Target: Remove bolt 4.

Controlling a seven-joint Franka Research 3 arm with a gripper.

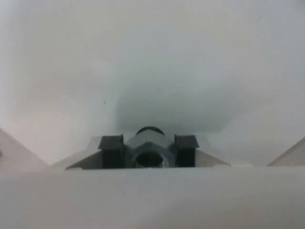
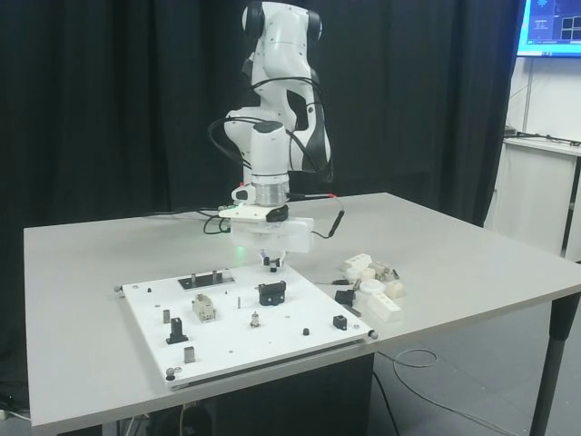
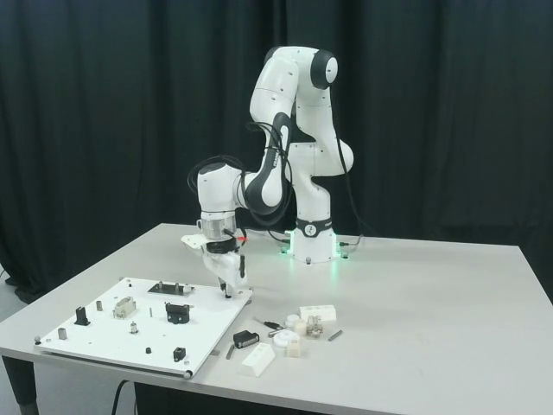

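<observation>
The white arm (image 3: pixel 285 130) reached down over the white board (image 2: pixel 241 322), its landmark for everything else here. The tool (image 1: pixel 148 155) was clamped on a bolt (image 1: pixel 149 151): in the wrist view both black fingertips (image 1: pixel 111 150) pressed the bolt's grey hexagonal head from either side. The tool hung just above the board's far edge, near the corner closest to the arm's base, with the bolt held clear of the surface. On the board stood a black block (image 2: pixel 271 293) near the middle, a black bracket (image 2: pixel 176 331) and several small pegs. Beside the board's near corner, on the grey worktop (image 3: pixel 432 311), lay a cluster of white parts (image 3: pixel 298 333) and a small black piece (image 3: pixel 245 339).
</observation>
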